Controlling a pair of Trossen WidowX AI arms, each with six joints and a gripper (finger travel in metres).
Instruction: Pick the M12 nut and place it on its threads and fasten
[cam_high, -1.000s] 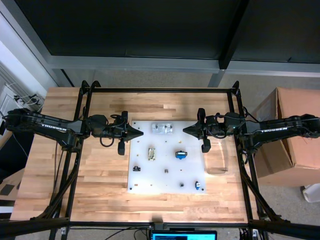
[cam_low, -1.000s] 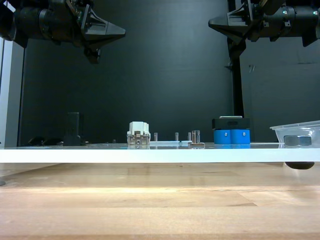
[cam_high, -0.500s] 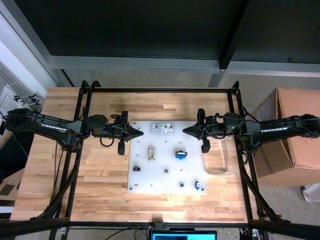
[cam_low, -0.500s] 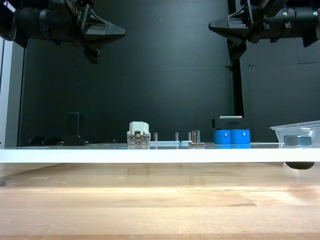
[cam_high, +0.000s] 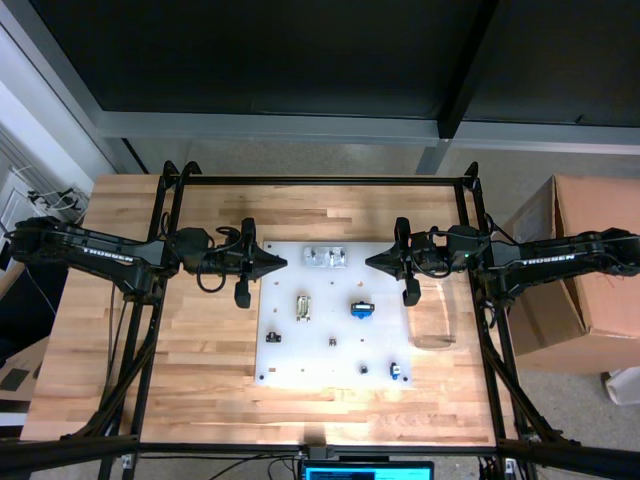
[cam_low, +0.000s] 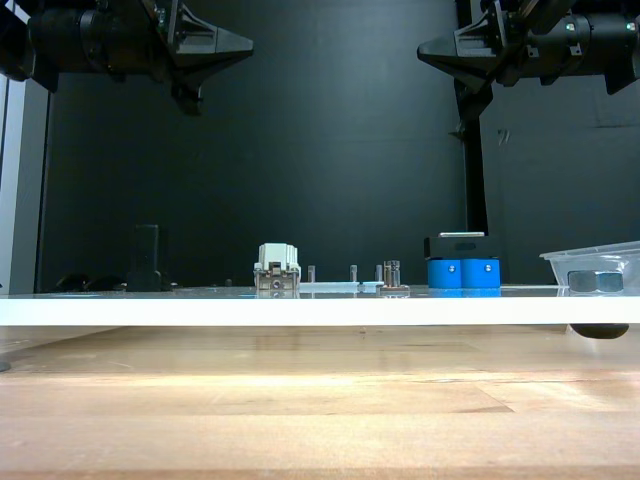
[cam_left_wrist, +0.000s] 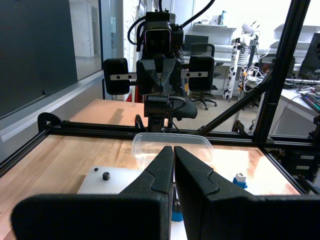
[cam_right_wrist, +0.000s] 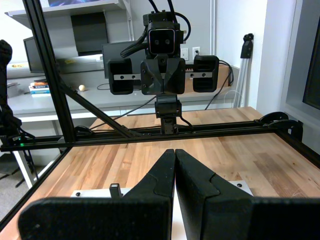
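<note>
From above, the left gripper (cam_high: 283, 266) hangs over the far left edge of the flat white task board (cam_high: 300, 350), its black fingers pressed together to a point. The right gripper (cam_high: 368, 262) mirrors it over the far right edge, fingers likewise closed, and the two tips face each other, well apart. A clear plastic tray (cam_high: 432, 343) lies just beside the board's right edge on the pale wooden table (cam_high: 120, 340). A black metal frame (cam_high: 320, 181) rims the table, and a brown cardboard box (cam_high: 590, 270) stands off its right side.

From table height, both grippers hang high above the board against a dark wall. The small silver nut (cam_low: 595, 281) sits at board-top level on the far right, in line with the tray's wall and well apart from either gripper. Whether it is on its stud or in the tray, I cannot tell. A blue block (cam_low: 462, 272) stands mid-board.

Along the left gripper, the fingers (cam_left_wrist: 157, 170) meet along a thin seam, pinching nothing — beyond lie the tray and a bright office.

Along the right gripper, the fingers (cam_right_wrist: 160, 175) also lie flat together — beyond are table, frame and a grey desk.
</note>
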